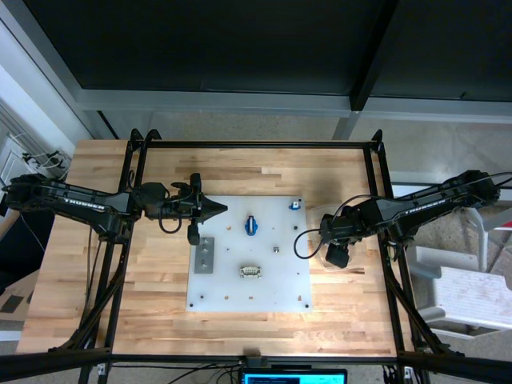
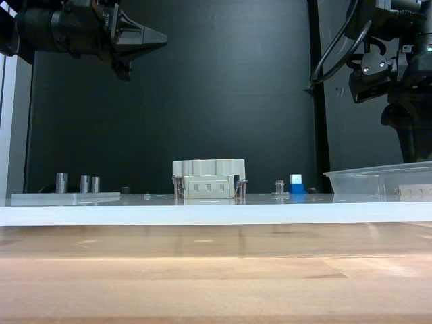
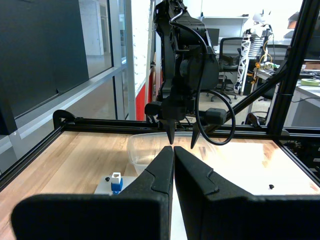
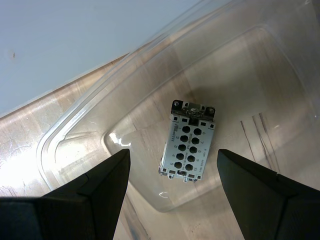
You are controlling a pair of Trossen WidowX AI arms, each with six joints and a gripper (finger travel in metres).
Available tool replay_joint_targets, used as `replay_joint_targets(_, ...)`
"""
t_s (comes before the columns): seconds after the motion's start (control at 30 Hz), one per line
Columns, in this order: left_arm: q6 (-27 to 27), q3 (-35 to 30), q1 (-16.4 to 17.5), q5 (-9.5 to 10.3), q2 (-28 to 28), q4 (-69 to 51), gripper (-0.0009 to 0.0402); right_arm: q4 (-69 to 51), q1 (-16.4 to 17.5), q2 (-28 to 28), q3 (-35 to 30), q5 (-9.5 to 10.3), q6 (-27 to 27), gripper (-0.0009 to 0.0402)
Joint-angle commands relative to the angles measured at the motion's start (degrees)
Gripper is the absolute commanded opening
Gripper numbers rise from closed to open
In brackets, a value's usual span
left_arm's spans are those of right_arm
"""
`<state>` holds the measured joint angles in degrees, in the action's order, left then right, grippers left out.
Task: Remove the HAN10-E connector and place it in the container
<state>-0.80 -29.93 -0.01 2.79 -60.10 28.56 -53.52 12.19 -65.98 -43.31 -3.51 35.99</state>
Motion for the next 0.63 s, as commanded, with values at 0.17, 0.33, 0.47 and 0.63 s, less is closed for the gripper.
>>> replay_joint_targets(0.17, 0.00, -0.02, 0.00, -0.02, 0.00, 0.02, 0.0000, 0.04, 0.00, -0.02, 0.00, 0.00, 0.07, 0.0243)
replay_joint_targets(0.33, 0.00, -0.02, 0.02, 0.00, 0.00, 0.02, 0.0000, 0.04, 0.00, -0.02, 0.00, 0.02, 0.22, 0.0243)
replay_joint_targets(0.47, 0.00, -0.02, 0.02, 0.00, -0.02, 0.02, 0.0000, 0.07, 0.00, -0.02, 0.00, 0.00, 0.66, 0.0243)
replay_joint_targets(0.63, 0.00, -0.02, 0.02, 0.00, 0.00, 0.00, 0.0000, 0.07, 0.02, -0.02, 0.00, 0.02, 0.66, 0.0243)
